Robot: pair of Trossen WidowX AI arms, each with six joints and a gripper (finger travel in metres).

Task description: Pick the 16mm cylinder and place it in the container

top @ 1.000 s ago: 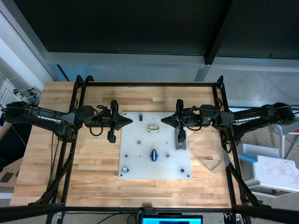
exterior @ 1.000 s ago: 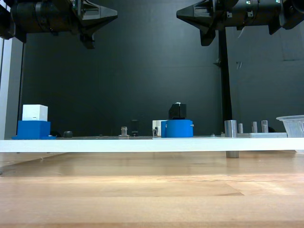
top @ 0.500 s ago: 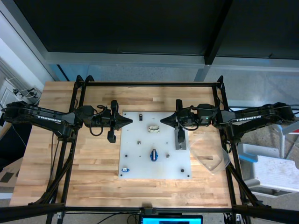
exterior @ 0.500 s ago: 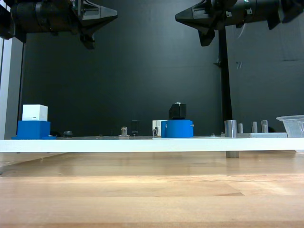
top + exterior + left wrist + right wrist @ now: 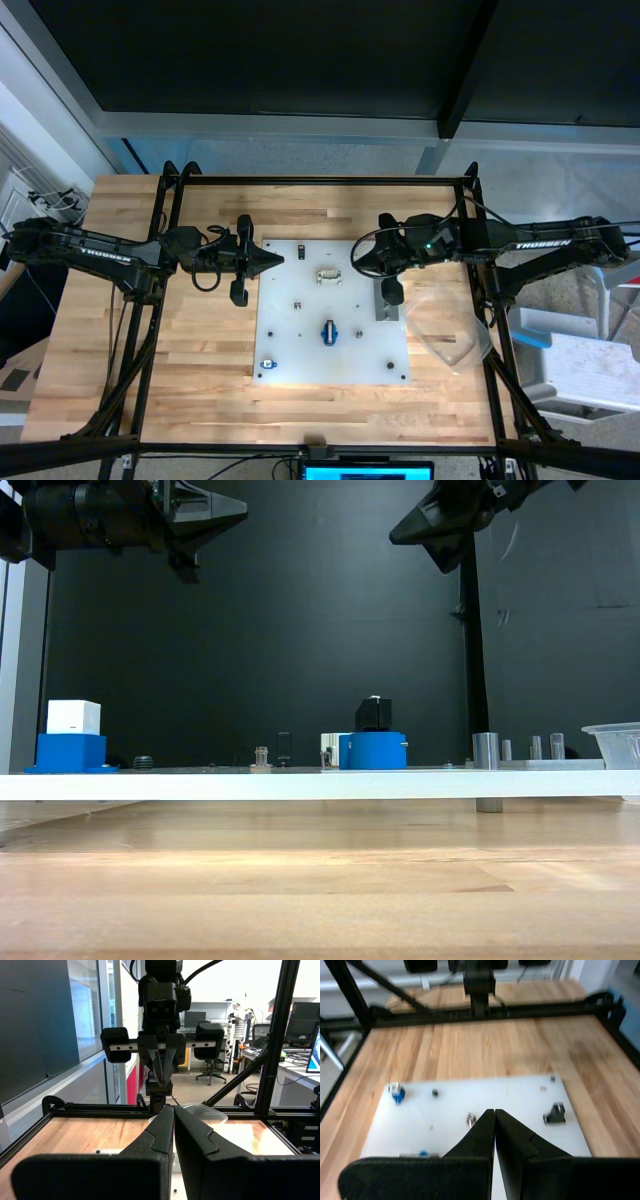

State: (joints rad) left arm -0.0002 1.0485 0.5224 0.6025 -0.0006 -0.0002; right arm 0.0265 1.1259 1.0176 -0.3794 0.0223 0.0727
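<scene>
The 16mm cylinder [image 5: 486, 750] is a short silver peg standing upright in the white board [image 5: 300, 350], just right of the blue part [image 5: 328, 332]; from above the cylinder [image 5: 359, 334] is a small dot. The clear container [image 5: 450, 335] lies on the wood off the board's right edge, and its rim [image 5: 615, 735] shows in the low view. My right gripper [image 5: 356, 262] hangs shut and nose-down high over the board's far right part, well above the cylinder. My left gripper [image 5: 278, 258] hovers shut and empty at the board's far left edge.
A grey block [image 5: 388, 308] with thin pegs [image 5: 545, 747] sits between the cylinder and the container. A blue base with a white cube [image 5: 72, 738] stands at the board's near left. A black frame [image 5: 320, 181] rings the table.
The right gripper has pitched downward toward the board, its wrist swinging up and right in the low view. The left arm has not moved.
</scene>
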